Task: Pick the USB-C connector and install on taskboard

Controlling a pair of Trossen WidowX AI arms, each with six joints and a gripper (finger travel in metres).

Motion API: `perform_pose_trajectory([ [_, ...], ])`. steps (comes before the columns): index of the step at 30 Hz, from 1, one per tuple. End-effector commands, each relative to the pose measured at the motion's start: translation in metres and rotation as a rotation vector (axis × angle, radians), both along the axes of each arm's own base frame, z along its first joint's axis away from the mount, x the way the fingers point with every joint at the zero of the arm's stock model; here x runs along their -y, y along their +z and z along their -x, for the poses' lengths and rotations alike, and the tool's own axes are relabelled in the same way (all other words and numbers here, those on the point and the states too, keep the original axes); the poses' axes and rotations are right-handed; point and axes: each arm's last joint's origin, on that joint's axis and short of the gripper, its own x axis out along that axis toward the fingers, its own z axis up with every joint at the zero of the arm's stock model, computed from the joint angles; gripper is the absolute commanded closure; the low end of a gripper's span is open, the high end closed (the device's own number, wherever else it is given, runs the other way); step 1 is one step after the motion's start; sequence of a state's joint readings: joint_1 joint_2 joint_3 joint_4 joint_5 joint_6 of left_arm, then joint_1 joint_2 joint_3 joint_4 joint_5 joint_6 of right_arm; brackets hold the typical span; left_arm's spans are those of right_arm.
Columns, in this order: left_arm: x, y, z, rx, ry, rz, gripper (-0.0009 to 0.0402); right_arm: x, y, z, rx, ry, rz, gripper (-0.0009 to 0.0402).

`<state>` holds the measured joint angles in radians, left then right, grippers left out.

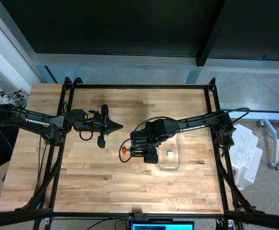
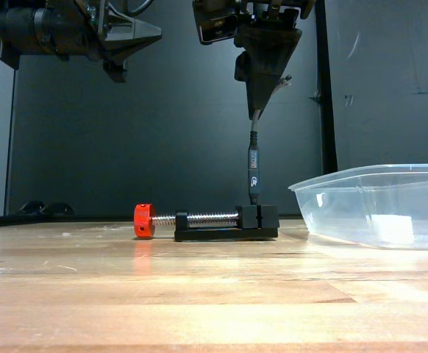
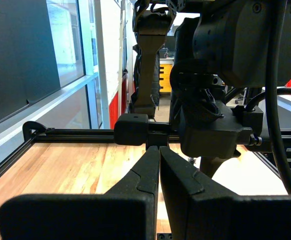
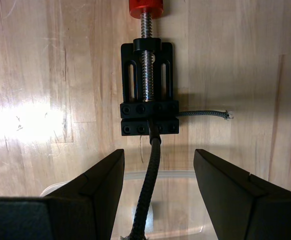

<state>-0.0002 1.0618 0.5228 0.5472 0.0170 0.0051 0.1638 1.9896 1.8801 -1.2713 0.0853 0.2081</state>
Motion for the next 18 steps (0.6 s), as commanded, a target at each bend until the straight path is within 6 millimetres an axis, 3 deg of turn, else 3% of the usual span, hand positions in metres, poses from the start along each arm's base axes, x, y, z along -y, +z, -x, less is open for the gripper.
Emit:
perform_pose_trajectory([
  [1, 0.0, 0.0, 0.0, 0.0, 0.0, 0.0, 0.0393, 0.0, 0.002, 0.0, 0.008, 0.011, 0.002, 0.0201],
  [8, 0.0, 0.0, 0.0, 0.0, 0.0, 0.0, 0.0393, 0.004, 0.02, 0.007, 0.14, 0.036, -0.008, 0.0201],
  [18, 0.0, 0.0, 0.0, 0.0, 0.0, 0.0, 0.0393, 0.022, 0.036, 0.035, 0.413, 0.04, -0.019, 0.0201],
])
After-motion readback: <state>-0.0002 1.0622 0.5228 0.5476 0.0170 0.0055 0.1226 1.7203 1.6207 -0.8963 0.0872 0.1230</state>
